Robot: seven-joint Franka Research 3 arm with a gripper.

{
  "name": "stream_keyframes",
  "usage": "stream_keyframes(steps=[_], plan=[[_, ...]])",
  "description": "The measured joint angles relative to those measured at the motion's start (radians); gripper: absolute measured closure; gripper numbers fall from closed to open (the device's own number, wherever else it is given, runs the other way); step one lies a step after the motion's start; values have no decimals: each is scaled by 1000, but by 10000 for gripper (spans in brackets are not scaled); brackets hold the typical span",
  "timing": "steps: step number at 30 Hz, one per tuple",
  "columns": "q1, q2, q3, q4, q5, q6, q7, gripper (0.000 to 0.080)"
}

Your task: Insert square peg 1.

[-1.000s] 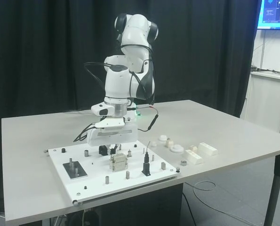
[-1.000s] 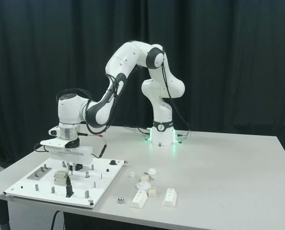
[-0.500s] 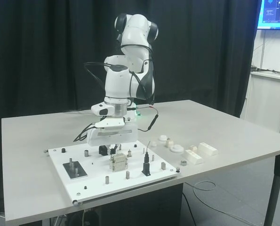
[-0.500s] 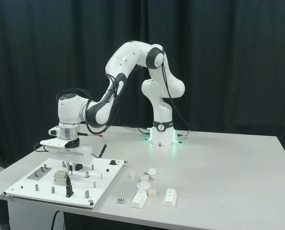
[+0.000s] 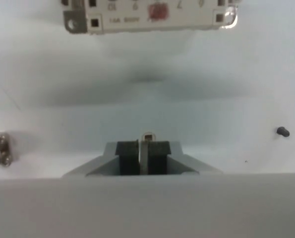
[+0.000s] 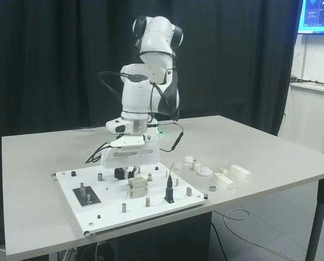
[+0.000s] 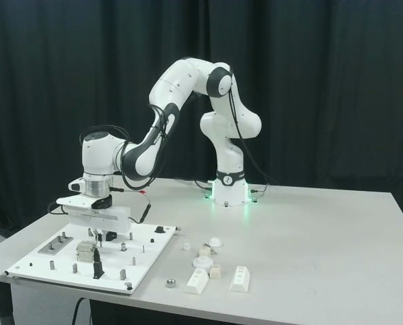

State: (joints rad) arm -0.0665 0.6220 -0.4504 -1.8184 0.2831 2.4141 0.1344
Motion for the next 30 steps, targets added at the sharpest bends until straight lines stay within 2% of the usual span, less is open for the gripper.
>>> stream_keyframes(steps=[30], plan=[[1, 9, 0, 4, 1, 13, 3, 769]])
